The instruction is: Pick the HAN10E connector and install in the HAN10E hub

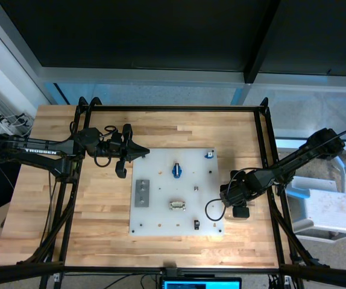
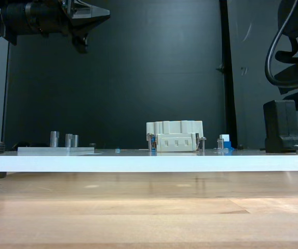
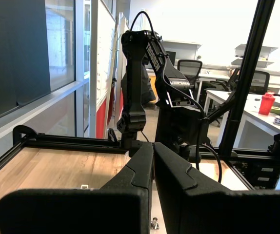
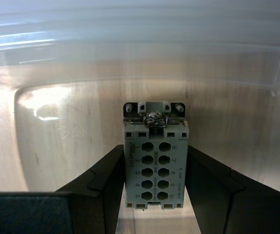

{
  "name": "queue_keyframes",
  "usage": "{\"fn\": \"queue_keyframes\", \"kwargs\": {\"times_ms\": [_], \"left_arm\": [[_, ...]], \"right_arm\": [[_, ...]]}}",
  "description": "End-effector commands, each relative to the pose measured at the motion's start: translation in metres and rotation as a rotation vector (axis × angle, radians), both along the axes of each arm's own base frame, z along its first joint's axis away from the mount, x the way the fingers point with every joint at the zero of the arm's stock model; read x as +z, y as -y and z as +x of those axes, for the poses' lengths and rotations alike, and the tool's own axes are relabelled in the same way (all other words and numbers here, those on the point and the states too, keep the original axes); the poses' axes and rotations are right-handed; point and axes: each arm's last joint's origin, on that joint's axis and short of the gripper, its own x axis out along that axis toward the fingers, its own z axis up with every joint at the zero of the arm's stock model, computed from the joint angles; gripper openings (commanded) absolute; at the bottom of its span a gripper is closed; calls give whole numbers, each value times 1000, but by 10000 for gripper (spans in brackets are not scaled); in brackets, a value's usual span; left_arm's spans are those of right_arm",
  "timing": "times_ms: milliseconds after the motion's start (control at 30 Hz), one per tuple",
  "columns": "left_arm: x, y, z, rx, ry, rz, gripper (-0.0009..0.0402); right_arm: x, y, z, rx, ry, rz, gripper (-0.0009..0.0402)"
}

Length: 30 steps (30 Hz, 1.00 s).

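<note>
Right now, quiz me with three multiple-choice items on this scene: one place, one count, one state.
1. The HAN10E hub sits: A on the near half of the white board; B on bare wood; C in a pincer.
2. Holes on the HAN10E connector: A six; B ten; C sixteen.
3. The left pincer, raised near the board's far-left corner, is: A wide open; B shut, empty; C holding a screw.
A: the high view shows it there. B: two columns of five. B: its fingers meet. The right pincer, at the board's right edge, clamps the connector.
</note>
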Motion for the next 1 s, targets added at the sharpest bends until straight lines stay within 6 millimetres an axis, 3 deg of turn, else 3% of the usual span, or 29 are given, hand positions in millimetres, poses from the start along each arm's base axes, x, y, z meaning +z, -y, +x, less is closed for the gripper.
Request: {"fn": "queue_keyframes", "kwargs": {"times_ms": [33,267,767,1000], "left_arm": [[0,0,0,0,0,0,0],[0,0,0,0,0,0,0],[0,0,0,0,0,0,0],[0,0,0,0,0,0,0]], "right_arm": [[2,-1,1,1,4,2,86],[13,-2,3,3,12,7,60],[87,-4,8,6,-20,-11,51],[100,-6,10,3,-1,-2,51]]}}
